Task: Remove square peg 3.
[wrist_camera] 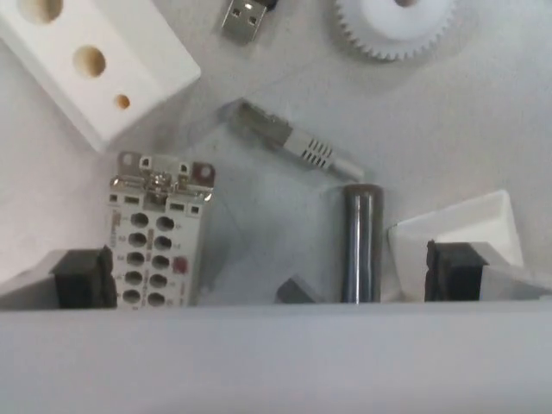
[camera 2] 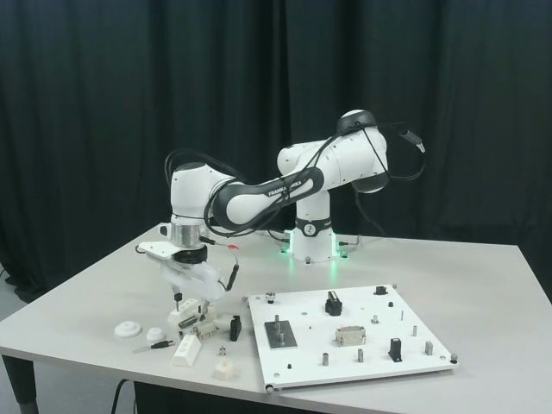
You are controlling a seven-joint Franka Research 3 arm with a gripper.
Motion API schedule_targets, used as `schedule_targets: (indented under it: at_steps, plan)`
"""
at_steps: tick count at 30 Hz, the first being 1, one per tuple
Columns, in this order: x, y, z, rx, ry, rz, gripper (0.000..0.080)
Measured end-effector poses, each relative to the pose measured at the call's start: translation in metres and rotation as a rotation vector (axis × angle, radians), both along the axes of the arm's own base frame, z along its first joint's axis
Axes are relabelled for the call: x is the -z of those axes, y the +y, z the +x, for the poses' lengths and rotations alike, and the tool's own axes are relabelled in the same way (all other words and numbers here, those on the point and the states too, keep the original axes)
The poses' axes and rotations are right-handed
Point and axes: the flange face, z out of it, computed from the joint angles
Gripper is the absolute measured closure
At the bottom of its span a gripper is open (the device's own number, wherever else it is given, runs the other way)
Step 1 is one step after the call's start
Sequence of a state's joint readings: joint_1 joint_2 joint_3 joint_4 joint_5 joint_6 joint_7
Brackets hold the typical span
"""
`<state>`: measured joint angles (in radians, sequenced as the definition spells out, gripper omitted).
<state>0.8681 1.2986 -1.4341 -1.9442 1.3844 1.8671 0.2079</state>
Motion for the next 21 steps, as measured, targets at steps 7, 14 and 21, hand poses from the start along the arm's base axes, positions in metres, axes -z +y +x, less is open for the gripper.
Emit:
schedule_targets:
  at_steps: [7, 14, 21]
  plan:
    - [0.0004, -0.0003, 0.0001, -0.062, 0.002, -0.007, 0.0003]
    - [-0.0002, 0.0024, 0.0021, -0.122, 0.004, -0.010, 0.0003]
    - [-0.0023, 0.0079, 0.0072, -0.205, 0.003, -0.016, 0.0003]
